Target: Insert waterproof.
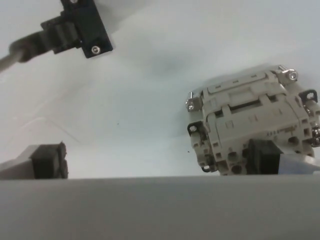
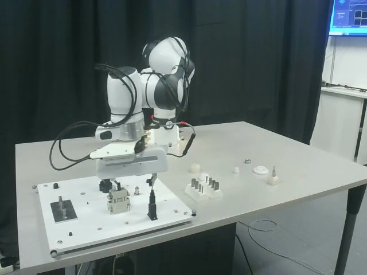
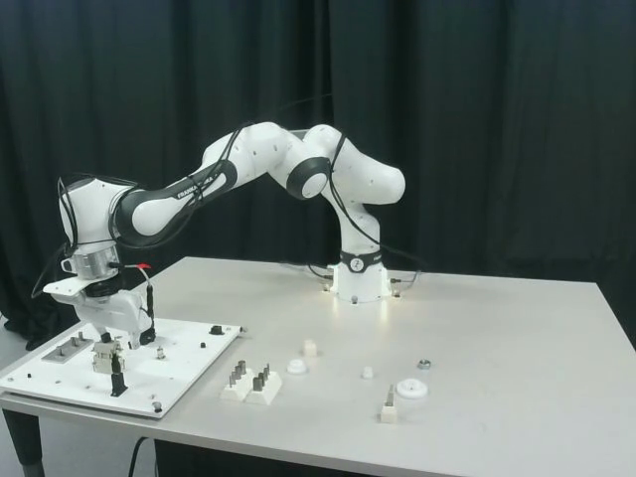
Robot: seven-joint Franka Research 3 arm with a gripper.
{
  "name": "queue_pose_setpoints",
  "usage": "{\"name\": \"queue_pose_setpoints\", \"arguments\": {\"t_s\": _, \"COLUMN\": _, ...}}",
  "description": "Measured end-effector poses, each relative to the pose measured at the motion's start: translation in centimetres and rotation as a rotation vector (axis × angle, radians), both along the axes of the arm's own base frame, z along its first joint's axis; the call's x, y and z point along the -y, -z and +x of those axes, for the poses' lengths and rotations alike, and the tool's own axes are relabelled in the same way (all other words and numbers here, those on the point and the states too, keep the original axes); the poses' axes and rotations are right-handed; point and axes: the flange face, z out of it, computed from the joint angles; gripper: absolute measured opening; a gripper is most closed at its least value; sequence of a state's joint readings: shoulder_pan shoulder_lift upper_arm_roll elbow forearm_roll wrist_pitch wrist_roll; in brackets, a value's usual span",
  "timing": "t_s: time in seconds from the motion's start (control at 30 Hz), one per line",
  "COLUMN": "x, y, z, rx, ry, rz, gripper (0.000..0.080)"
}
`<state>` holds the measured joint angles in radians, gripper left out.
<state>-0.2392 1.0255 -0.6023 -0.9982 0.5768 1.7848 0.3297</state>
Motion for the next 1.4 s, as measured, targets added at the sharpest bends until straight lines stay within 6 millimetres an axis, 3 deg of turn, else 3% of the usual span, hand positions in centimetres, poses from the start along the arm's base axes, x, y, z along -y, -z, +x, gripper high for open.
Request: {"name": "queue_pose_setpoints", "arguments": {"t_s": 1.4, "x": -0.33, "y": 0.23, "z": 0.04, "rx": -0.007, "ry": -0.001, "rz": -0.016, "gripper": 0.0800}}
